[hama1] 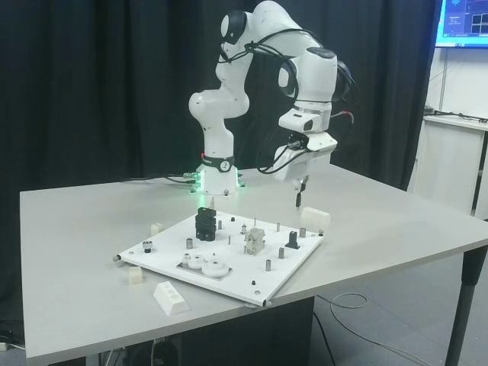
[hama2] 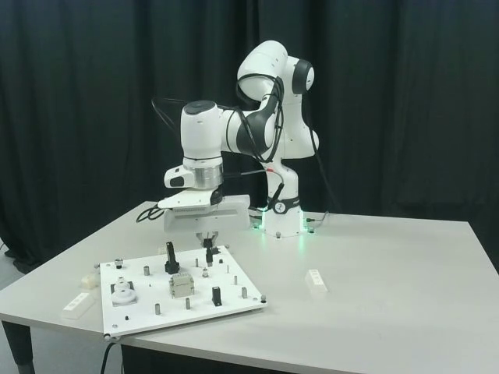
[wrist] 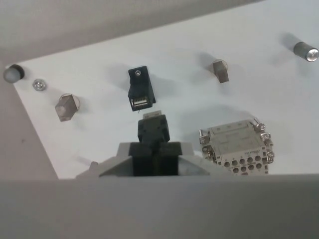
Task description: Place USB.
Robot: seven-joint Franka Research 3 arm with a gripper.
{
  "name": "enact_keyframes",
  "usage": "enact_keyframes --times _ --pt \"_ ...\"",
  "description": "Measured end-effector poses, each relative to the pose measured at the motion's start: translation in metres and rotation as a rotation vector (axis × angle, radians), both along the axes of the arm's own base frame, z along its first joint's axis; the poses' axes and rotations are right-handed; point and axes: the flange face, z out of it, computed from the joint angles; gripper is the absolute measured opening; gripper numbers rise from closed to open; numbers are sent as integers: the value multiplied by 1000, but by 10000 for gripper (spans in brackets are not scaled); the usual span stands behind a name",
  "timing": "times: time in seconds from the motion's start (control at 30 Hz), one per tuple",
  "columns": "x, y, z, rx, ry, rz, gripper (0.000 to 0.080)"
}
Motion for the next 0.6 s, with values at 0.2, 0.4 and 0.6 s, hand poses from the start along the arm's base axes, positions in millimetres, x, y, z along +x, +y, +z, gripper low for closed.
enact_keyframes --times 0.2,0.4,0.6 --pt "0 2 -1 1 1 3 24" --pt "0 16 -6 21 14 -5 24" --pt "-3 44 -14 61 46 -26 24"
